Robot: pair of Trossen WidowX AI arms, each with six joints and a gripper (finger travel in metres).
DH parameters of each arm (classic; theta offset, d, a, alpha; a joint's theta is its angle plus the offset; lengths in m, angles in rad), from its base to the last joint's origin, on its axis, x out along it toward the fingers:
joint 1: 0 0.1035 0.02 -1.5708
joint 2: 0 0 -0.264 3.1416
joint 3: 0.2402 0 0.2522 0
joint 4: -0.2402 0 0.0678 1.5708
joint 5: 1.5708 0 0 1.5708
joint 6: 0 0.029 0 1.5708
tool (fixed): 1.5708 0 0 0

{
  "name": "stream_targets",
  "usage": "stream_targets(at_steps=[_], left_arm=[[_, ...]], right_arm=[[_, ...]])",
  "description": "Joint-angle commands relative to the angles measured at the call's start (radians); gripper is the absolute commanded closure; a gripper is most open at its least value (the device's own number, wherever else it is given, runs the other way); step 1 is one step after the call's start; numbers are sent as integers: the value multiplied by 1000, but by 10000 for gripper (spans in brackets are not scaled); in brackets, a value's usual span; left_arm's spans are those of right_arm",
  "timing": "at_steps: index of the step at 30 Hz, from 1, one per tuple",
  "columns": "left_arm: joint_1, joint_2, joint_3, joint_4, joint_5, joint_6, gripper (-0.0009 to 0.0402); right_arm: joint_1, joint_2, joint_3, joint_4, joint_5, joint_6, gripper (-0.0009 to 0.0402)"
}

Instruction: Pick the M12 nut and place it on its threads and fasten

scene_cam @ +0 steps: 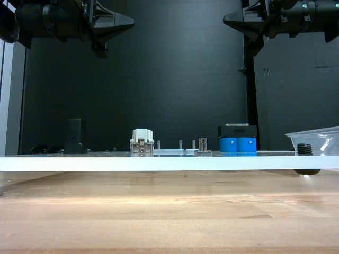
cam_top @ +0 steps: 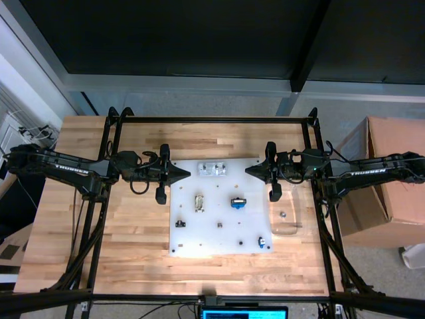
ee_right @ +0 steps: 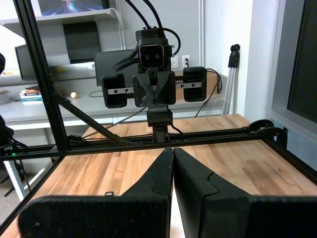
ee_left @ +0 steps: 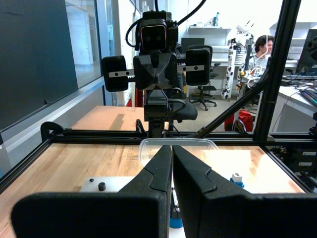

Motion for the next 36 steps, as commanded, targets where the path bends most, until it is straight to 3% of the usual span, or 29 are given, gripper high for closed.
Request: stream_targets(at_steps=[1,9,18,21,24,36], left_arm=[[0,0,0,0,0,0,393],[0,0,0,0,0,0,393],[0,0,0,0,0,0,393],[0,0,0,0,0,0,393],[0,0,0,0,0,0,393],[0,0,0,0,0,0,393]], right_arm=[[0,0,0,1,0,3,393],[1,0,9,-54,0,0,393],[39,8,189,-577,-18,-84,393],[42,37,245,-771,-98,-188,393],[43,84,287,-962,-137,-313,393],[62,264,348,-1429,-140,-655,393]])
